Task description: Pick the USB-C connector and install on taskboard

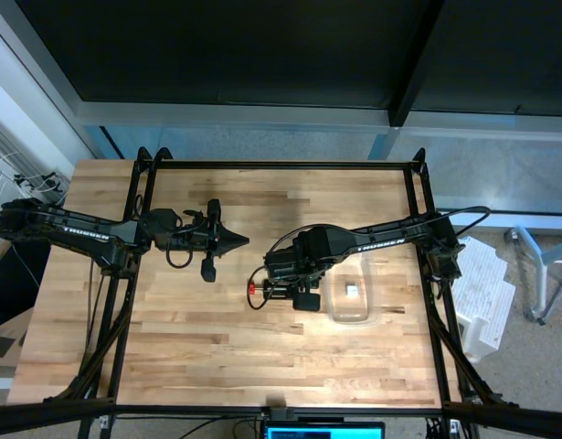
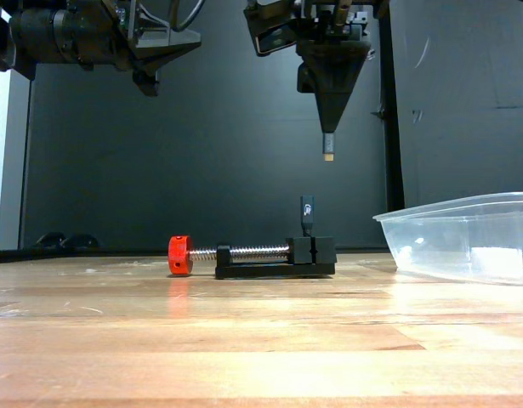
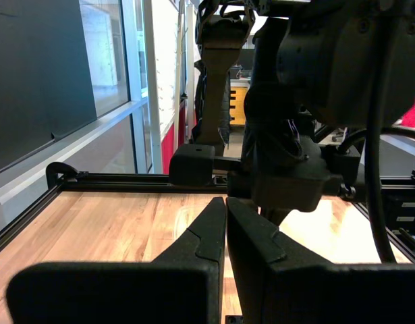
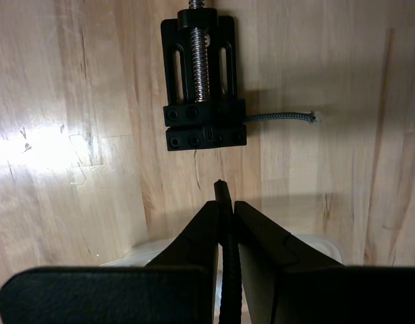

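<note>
Currently right gripper (image 2: 328,126) jaws pinch USB-C connector (image 2: 328,146), long axis vertical, tip down. It hangs above taskboard (image 2: 274,257), offset from upright pin (image 2: 307,212) toward right arm. Left gripper (image 1: 237,240) sits apart, jaws pressed together.

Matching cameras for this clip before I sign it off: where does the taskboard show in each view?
High view: taskboard mid-way across the table, under the right end effector, left of the clear tray.
Low view: centre, below the right end effector, shut on the USB-C connector.
Left wrist view: absent; the left end effector, shut, hovers over the table's left half.
Right wrist view: on the table, ahead of that end effector.
Shared landmark: the clear tray.
</note>
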You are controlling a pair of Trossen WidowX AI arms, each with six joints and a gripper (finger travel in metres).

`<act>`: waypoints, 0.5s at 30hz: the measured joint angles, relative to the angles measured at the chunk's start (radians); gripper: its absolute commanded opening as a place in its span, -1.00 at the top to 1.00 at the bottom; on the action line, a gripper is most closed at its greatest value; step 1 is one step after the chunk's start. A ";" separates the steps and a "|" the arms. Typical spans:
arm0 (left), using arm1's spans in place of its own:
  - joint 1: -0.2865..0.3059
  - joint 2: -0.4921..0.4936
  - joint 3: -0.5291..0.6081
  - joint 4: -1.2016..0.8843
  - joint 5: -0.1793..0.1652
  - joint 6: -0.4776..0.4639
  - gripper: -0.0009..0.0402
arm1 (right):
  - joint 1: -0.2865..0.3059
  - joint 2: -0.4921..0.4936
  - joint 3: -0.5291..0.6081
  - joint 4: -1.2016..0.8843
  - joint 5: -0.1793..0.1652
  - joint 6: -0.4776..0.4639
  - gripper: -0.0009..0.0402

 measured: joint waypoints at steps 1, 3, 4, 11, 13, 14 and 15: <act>0.000 0.000 0.000 0.000 0.000 0.000 0.96 | 0.000 0.007 0.011 -0.001 0.000 0.000 0.96; 0.000 0.000 0.000 0.000 0.000 0.000 0.96 | -0.002 0.019 0.025 -0.006 0.000 0.000 0.96; 0.000 0.000 0.000 0.000 0.000 0.000 0.96 | -0.003 0.023 0.031 -0.011 0.000 0.001 0.96; 0.000 0.000 0.000 0.000 0.000 0.000 0.96 | -0.007 0.044 0.038 0.000 0.001 0.003 0.96; 0.000 0.000 0.000 0.000 0.000 0.000 0.96 | -0.007 0.052 0.040 0.007 0.001 0.004 0.96; 0.000 0.000 0.000 0.000 0.000 0.000 0.96 | -0.007 0.055 0.041 0.009 0.001 0.004 0.96; 0.000 0.000 0.000 0.000 0.000 0.000 0.96 | -0.007 0.056 0.041 0.013 0.001 0.004 0.96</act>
